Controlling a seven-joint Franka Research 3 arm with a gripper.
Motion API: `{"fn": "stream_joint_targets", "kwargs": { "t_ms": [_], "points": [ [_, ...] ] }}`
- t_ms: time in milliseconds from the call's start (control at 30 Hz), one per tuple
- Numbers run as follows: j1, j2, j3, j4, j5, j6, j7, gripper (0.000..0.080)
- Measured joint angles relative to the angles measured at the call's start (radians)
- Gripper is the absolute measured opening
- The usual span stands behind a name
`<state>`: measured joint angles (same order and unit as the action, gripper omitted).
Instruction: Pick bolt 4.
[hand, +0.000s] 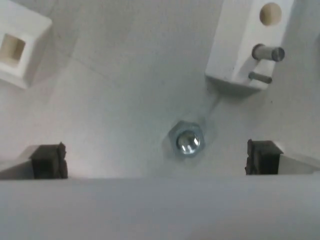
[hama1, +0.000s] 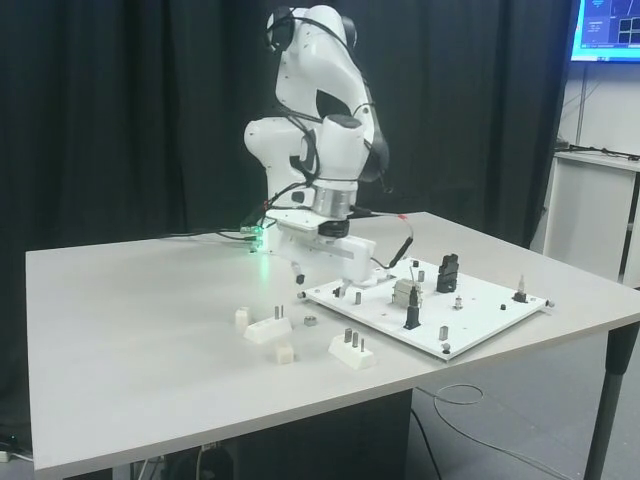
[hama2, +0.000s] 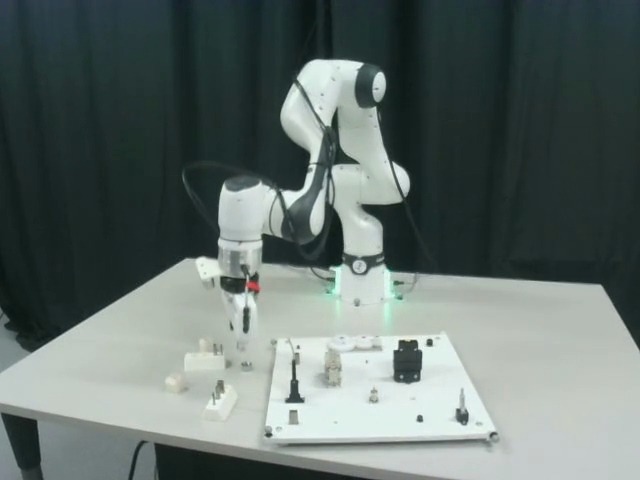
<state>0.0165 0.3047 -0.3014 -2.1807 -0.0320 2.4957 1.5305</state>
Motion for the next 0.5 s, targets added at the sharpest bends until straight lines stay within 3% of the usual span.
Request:
{"fn": "stream_joint_targets", "kwargs": {
  "t_ms": [167,500],
  "points": [
    [-0.004,0.0,-0.006,-0.043,0.02,0.07,-0.035,0.08],
    [-0.005,0.009,-0.007,-0.1,0.084,0.139,-0.084,0.08]
  ]
}}
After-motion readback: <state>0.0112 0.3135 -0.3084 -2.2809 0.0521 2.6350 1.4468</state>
